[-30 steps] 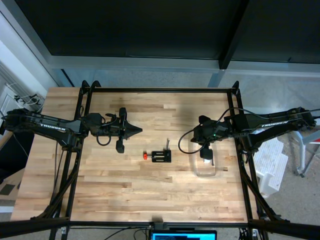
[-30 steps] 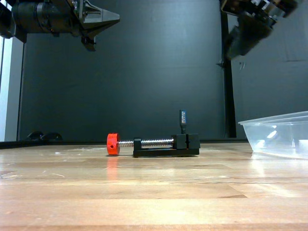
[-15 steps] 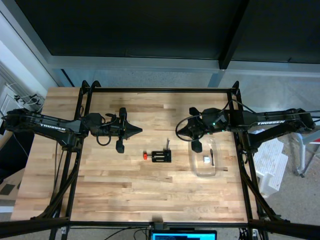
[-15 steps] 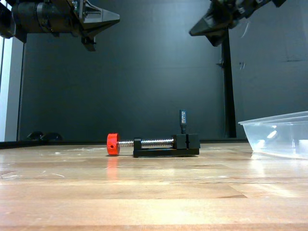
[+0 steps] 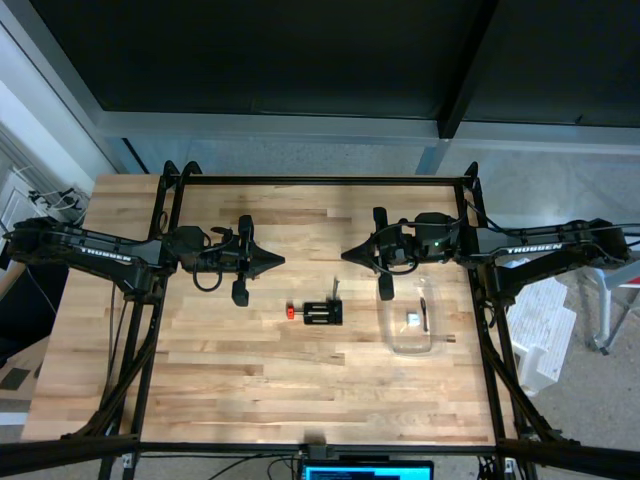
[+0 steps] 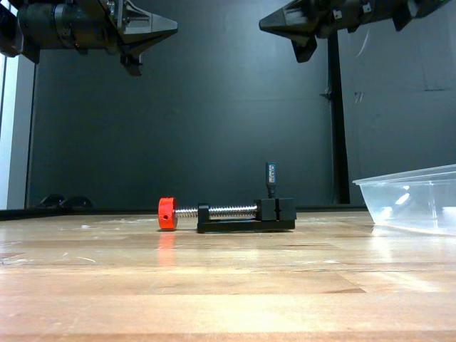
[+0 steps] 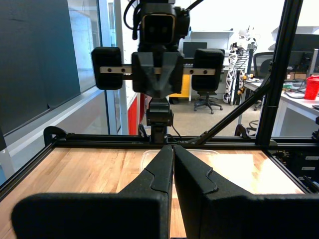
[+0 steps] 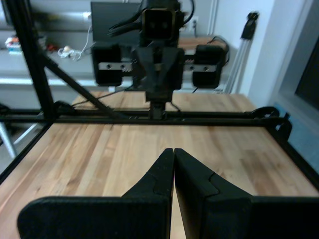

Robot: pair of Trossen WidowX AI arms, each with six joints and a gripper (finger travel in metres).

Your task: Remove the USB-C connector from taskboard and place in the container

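Left end effector (image 5: 279, 261) and right end effector (image 5: 346, 256), both pressed together, tips apart, high above the taskboard (image 5: 322, 313).

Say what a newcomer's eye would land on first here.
The left gripper and right gripper, both shut, point at each other high above the table. On it sits the taskboard, and the USB-C connector lies in the container beside a white cube.

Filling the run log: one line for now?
USB-C connector: in container | left gripper: raised, left of taskboard, jaws shut | right gripper: raised, right of taskboard, jaws shut
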